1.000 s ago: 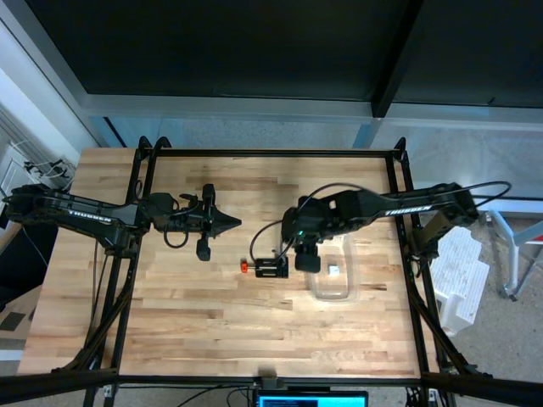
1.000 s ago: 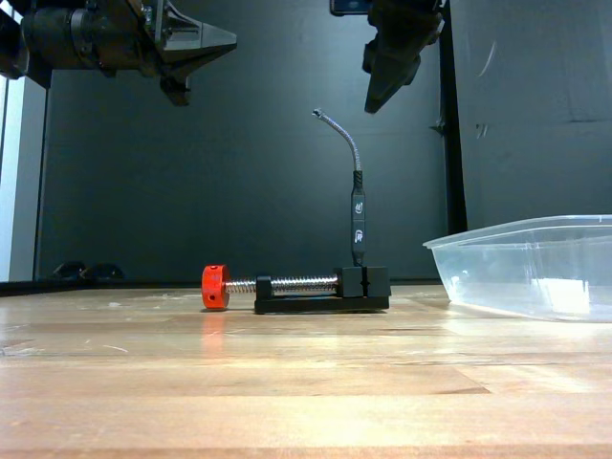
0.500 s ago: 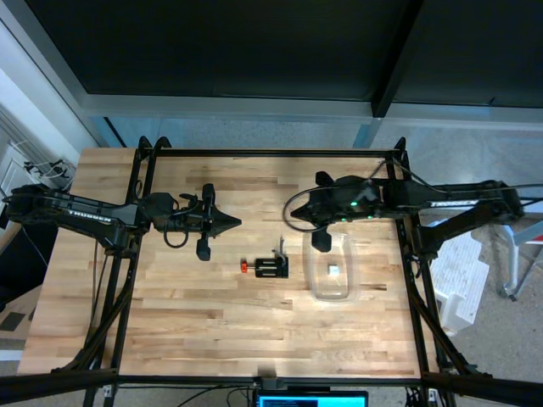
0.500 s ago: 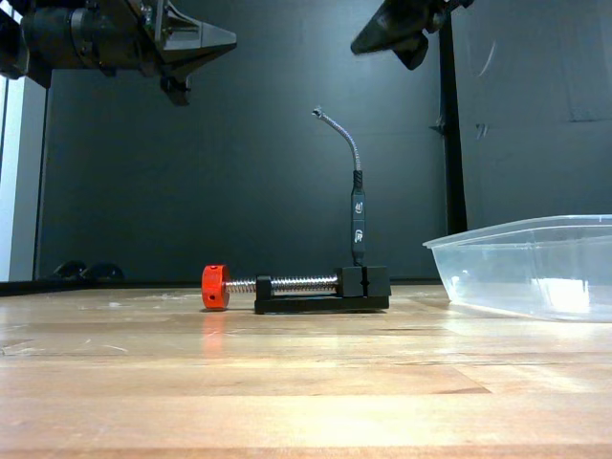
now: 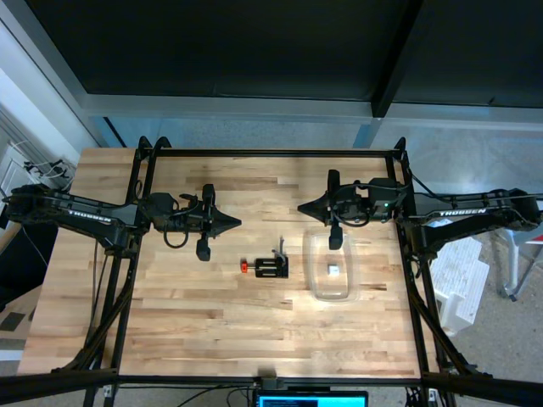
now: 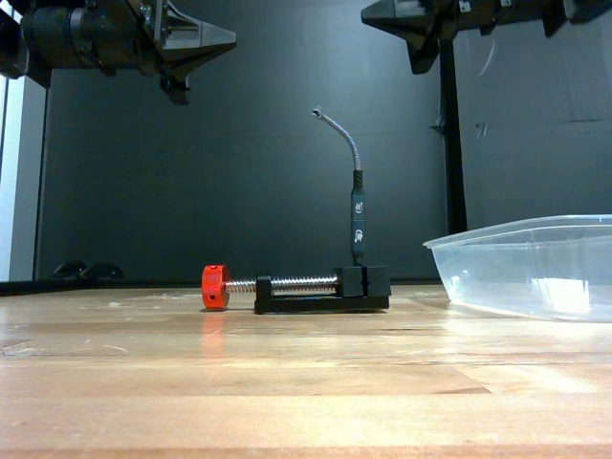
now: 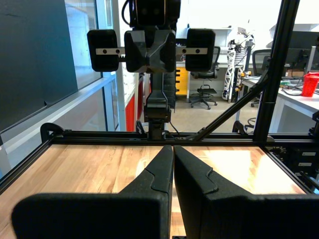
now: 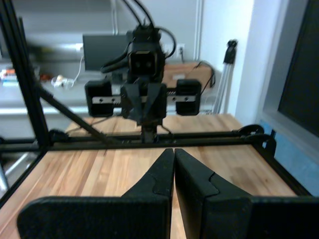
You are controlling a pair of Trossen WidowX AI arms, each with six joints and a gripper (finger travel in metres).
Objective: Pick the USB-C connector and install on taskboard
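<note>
Two arms reach in over one wooden table [image 5: 212, 331]. There are two grippers: the left gripper [image 5: 236, 223] hangs above the table's left half and the right gripper [image 5: 300, 208] above its right half, each with its two fingers pressed together. One taskboard [image 6: 320, 292] lies between them on the table, with one red-orange knob [image 6: 215, 287]. One USB-C connector [image 6: 357, 218] stands upright in it. One clear plastic tray [image 5: 333, 298] holds one small white square piece [image 5: 334, 270].
</note>
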